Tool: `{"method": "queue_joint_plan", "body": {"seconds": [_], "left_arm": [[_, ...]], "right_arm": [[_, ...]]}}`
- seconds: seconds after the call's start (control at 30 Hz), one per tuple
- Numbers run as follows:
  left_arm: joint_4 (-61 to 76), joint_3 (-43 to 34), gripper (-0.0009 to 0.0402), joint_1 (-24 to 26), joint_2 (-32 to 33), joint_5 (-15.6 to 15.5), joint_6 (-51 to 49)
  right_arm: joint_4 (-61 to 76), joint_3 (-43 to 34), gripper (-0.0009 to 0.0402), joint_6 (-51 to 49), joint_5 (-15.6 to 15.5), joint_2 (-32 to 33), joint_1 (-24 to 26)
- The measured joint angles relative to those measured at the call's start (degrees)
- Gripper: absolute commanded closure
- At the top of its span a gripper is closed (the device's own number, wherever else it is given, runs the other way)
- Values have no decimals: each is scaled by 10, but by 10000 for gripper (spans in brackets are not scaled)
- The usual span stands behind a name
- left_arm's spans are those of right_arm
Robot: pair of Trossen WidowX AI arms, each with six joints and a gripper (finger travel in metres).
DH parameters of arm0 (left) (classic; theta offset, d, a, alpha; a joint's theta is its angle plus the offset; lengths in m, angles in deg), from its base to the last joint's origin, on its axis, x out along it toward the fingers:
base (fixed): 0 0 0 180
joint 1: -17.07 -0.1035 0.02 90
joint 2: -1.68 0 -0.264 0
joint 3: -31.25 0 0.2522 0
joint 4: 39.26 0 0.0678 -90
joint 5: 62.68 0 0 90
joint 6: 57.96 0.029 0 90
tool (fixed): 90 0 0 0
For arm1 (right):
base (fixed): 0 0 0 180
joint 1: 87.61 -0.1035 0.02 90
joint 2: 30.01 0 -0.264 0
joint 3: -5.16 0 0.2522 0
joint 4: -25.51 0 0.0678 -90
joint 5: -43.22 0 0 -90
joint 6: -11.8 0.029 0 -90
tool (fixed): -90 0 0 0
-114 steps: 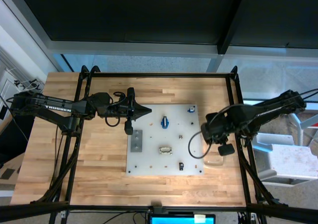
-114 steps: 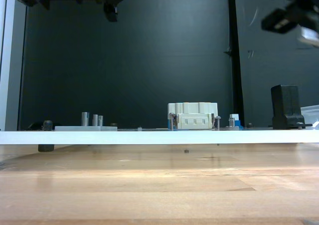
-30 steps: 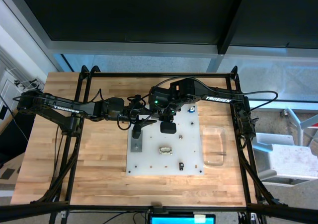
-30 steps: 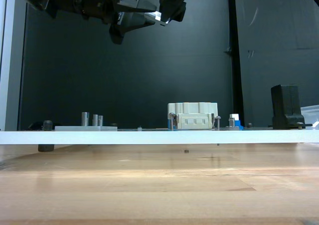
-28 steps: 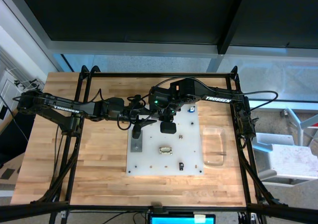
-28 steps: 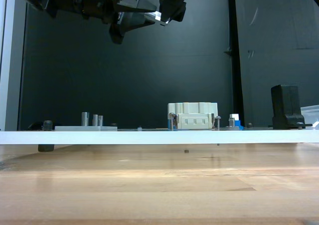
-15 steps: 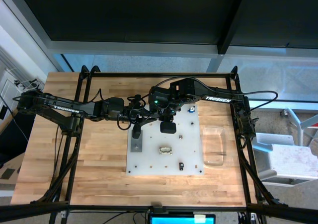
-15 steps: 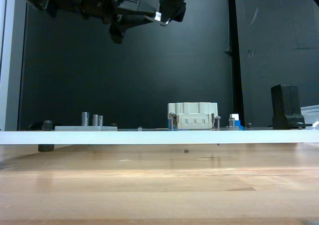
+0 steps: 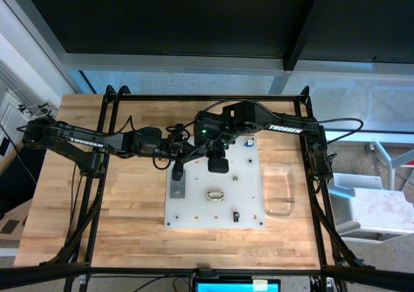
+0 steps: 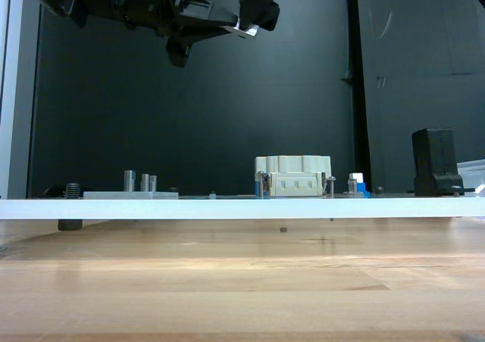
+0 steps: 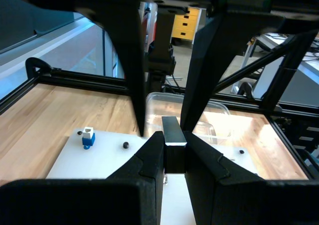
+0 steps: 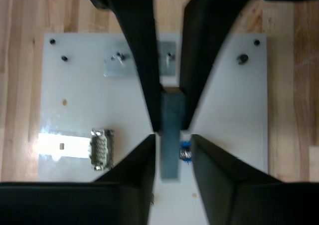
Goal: Pick the 16mm bar and place in it's hole on the taskboard
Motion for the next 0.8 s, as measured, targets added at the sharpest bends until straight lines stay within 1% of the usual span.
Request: {"method": "queue_joint_plan", "body": {"seconds": [0.1,0.17,0.23,0.33,0.47,0.6,0.7,0.77,0.8], "left_arm": [[-2,0,394,0,-1,1,0],[-2,0,393,0,-2,1,0],[-5,0,394,0,-5,1,1],[-6,0,393,0,-13,-2,1],[-7,0,393,0,-21,-8,2],[-7,0,393,0,-29,-19,4],[-13,0,394,0,-34,-19,4],[-29,0,393,0,-38,-20,4],[-36,0,393,0,-40,-21,4]], "right_arm": [[0,0,185,-1,0,-8,0],[0,1,166,-4,0,-14,0],[0,10,156,-6,0,-24,0],[-24,43,156,-7,0,-51,-1],[-122,124,163,-6,1,-111,-3],[-264,235,169,2,0,-193,-4],[-368,320,170,20,1,-246,-4],[-424,369,170,27,6,-271,-4],[-449,390,170,28,14,-283,-4]]}}
